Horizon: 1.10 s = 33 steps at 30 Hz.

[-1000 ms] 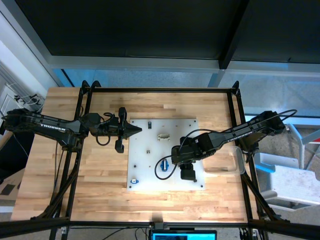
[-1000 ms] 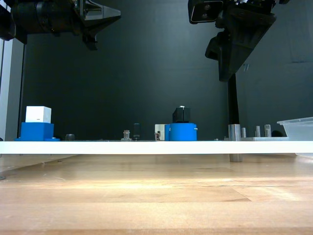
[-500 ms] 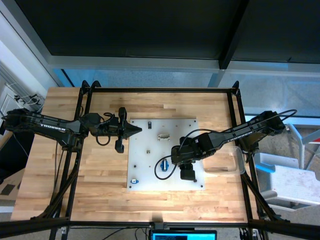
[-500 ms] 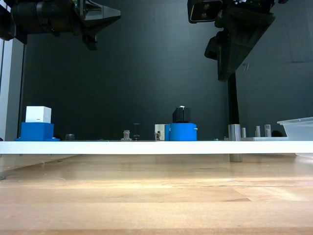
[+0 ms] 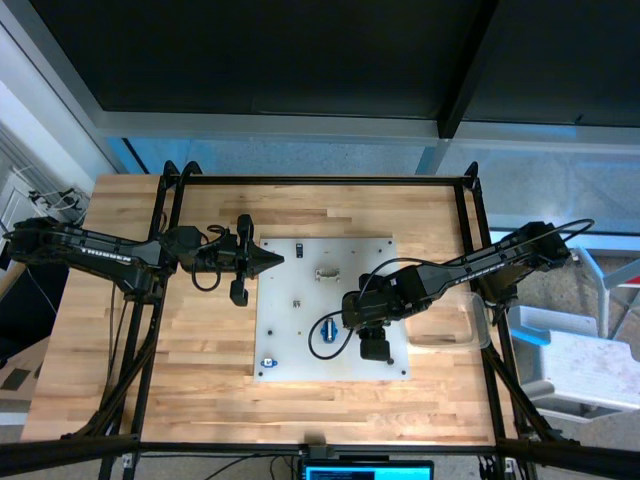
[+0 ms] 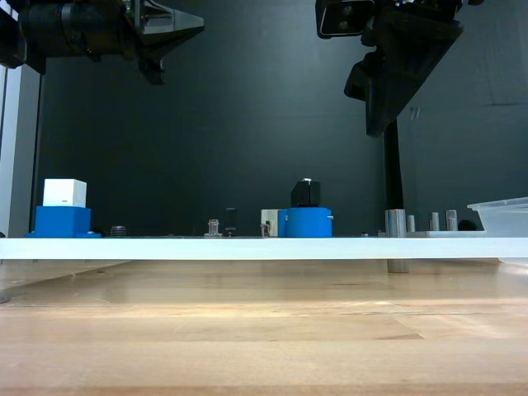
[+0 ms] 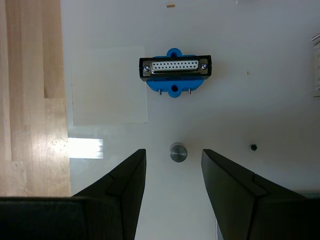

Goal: Pick the 16mm cylinder and place it in the taskboard

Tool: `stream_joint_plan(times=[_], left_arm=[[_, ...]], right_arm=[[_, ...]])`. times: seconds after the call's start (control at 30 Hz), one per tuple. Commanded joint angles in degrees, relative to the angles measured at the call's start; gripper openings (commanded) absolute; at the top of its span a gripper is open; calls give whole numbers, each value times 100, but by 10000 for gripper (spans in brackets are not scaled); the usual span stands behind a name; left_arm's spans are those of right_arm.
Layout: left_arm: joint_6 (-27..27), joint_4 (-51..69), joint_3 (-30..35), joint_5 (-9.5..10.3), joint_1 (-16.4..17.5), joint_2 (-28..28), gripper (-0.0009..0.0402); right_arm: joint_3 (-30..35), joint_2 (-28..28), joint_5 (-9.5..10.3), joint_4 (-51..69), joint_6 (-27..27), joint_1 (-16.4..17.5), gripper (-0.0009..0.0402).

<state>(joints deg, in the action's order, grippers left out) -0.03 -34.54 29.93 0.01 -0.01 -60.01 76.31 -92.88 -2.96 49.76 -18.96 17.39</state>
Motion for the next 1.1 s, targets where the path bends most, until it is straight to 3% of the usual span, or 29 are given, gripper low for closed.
stream_joint_plan(times=[0.03, 1.1], left_arm=[[-2, 0, 2, 0, 0, 0, 0], [-2, 0, 2, 0, 0, 0, 0]], right_arm=[[0, 0, -2, 0, 0, 2, 153], [0, 0, -2, -83, 0, 0, 153]])
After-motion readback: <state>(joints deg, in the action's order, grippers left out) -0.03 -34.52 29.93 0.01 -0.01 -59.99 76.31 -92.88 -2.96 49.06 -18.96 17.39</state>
